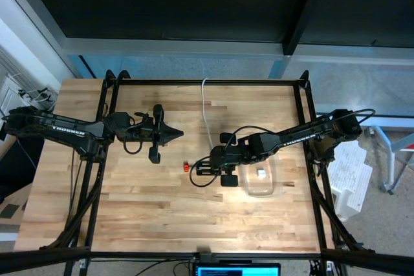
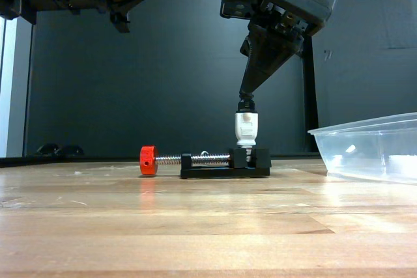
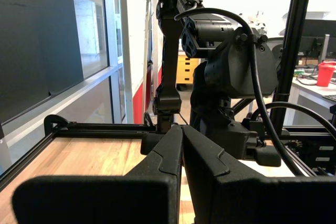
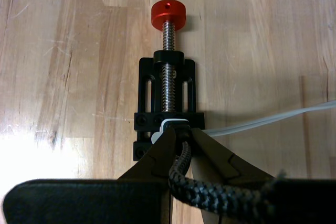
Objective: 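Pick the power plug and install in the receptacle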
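- My left arm (image 1: pixel 59 126) carries white lettering along its long link; it reads "TROSSEN".
- My right arm (image 1: pixel 301 135) bears similar white lettering, too small to read.

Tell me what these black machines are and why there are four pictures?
They are two robot arms on a wooden table. One picture looks down from above, one looks along the tabletop, and two come from cameras on the arms. The left gripper is shut, holds nothing and hangs in the air. The right gripper pinches the power plug, a little black plug, right on top of the receptacle, whose white socket sits in a black clamp with an orange-red knob. I cannot tell if it is pushed in fully. Beside it lies a clear tray with a tiny white cube.
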Tool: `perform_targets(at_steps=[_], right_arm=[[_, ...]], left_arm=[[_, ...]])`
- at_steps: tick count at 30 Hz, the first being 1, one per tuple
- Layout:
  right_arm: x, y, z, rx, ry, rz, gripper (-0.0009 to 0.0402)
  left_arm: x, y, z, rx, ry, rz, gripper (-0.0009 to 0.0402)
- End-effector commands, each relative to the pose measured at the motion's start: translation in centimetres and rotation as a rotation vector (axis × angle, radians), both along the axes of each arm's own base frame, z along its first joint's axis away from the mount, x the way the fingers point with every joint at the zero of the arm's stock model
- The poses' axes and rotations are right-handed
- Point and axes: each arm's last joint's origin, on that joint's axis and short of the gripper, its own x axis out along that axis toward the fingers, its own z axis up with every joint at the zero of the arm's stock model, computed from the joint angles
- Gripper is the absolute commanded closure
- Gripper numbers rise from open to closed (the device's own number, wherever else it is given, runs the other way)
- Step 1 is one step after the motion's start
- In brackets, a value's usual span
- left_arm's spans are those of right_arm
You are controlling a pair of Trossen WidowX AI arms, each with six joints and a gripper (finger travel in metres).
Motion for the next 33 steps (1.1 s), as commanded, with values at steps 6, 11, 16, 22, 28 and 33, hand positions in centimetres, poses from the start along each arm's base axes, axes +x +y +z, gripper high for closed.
perform_targets(at_steps=[6,11,16,22,28,33], right_arm=[[-0.3,0.0,-1.2,0.008,0.026,0.002,0.0393],[-0.1,0.0,-0.7,0.013,0.014,0.010,0.0393],[0.1,0.1,-0.4,0.013,0.005,0.012,0.0374],[0.3,0.1,0.0,0.015,-0.007,0.011,0.0334],[0.5,0.1,0.4,0.017,-0.014,0.011,0.0304],[0.5,0.1,1.0,0.018,-0.019,0.010,0.0281]], left_arm=[[0.0,0.0,0.0,0.000,0.000,0.000,0.0393],[0.0,0.0,0.0,0.000,0.000,0.000,0.0393],[0.0,0.0,0.0,0.000,0.000,0.000,0.0393],[0.0,0.0,0.0,0.000,0.000,0.000,0.0393],[0.0,0.0,0.0,0.000,0.000,0.000,0.0393],[0.0,0.0,0.0,0.000,0.000,0.000,0.0393]])
